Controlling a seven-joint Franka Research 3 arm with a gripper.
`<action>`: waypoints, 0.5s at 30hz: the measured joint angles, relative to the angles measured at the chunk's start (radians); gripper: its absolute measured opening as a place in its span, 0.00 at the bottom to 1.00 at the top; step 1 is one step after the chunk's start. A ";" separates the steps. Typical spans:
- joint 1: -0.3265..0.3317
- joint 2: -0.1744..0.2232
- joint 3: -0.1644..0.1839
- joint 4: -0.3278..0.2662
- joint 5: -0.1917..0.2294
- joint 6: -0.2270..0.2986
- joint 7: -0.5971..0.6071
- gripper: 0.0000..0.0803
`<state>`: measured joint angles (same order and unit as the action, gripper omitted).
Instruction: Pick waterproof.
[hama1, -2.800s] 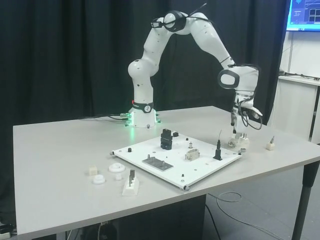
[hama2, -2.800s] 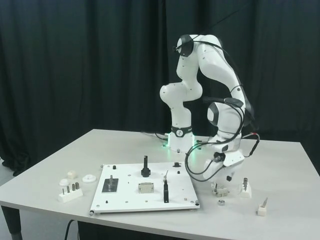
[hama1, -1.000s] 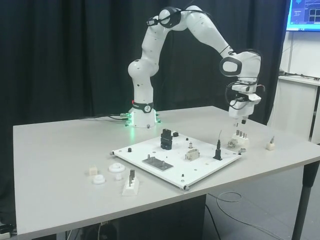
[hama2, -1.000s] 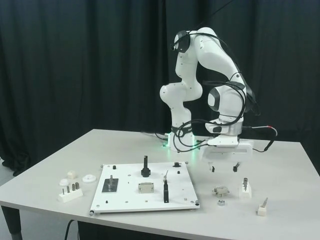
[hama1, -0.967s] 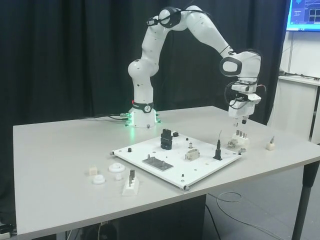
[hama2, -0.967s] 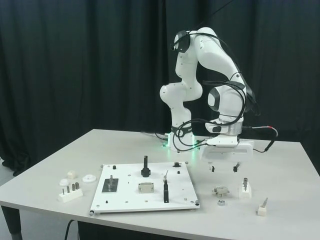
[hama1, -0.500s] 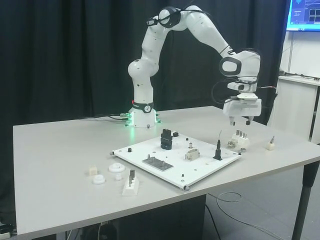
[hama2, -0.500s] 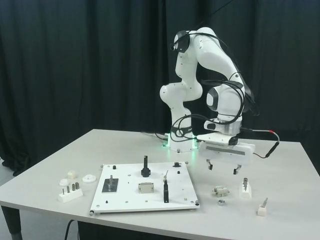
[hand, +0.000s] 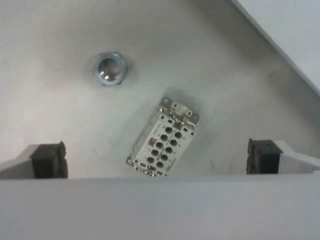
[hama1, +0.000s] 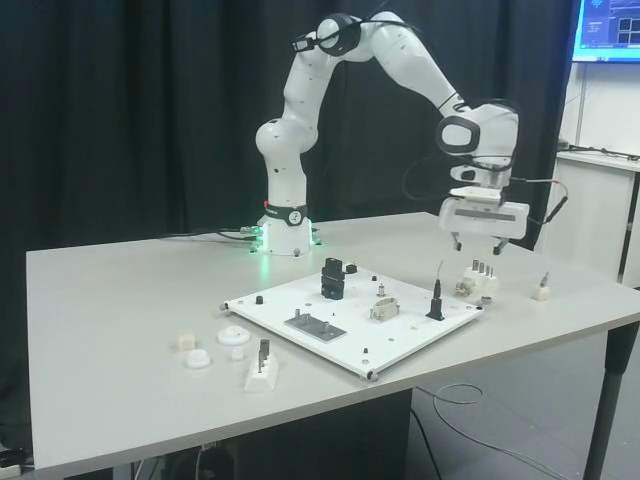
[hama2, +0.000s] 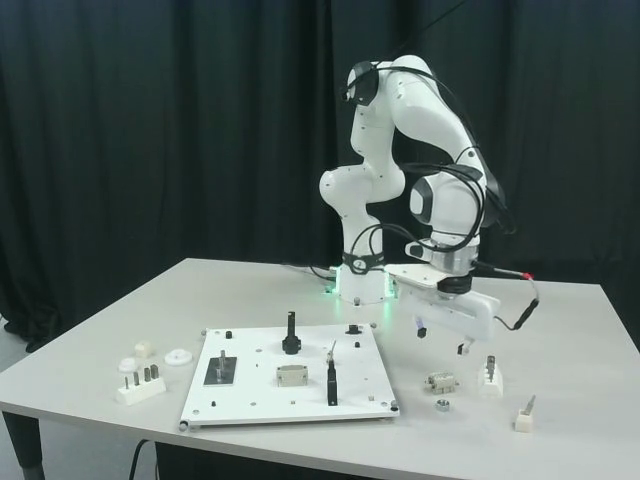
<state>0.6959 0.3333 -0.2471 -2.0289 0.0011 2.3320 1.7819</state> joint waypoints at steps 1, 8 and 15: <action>-0.001 0.000 0.000 -0.003 0.002 0.002 0.027 1.00; -0.004 0.000 0.000 -0.025 0.036 0.024 0.190 1.00; -0.004 0.004 0.000 -0.047 0.085 0.052 0.303 1.00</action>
<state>0.6921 0.3368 -0.2466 -2.0763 0.0862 2.3840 2.0848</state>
